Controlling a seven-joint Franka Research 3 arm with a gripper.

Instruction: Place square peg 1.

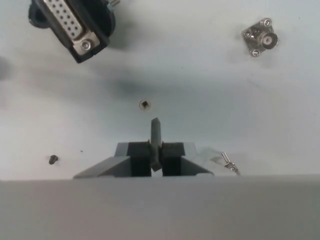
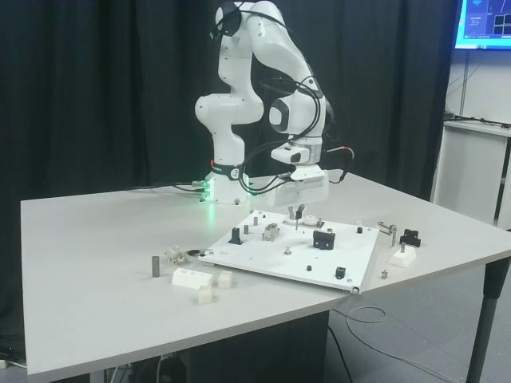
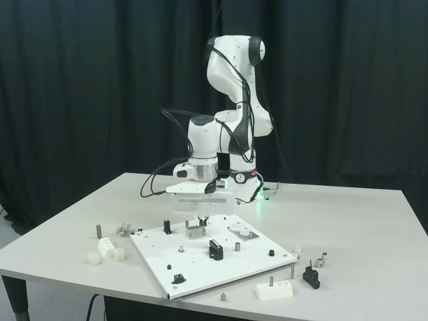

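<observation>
In the wrist view my gripper [image 1: 156, 156] is shut on a thin grey square peg [image 1: 155, 137] that points down toward the white board [image 1: 200, 100]. A small square hole [image 1: 145, 104] lies in the board just beyond the peg's tip, slightly to one side and apart from it. In the first room view the gripper [image 2: 298, 214] hangs a little above the white board [image 2: 263, 259] near its far middle. In the second room view the gripper [image 3: 202, 219] is low over the board [image 3: 254, 257] near its far edge.
On the board are a black multi-pin connector [image 1: 75, 25], a small metal coaxial socket [image 1: 261, 38], a black block [image 2: 322, 239] and upright pegs [image 2: 235, 235]. Off the board lie white blocks [image 2: 192, 278], a grey peg [image 2: 152, 265] and a black clamp [image 2: 410, 237].
</observation>
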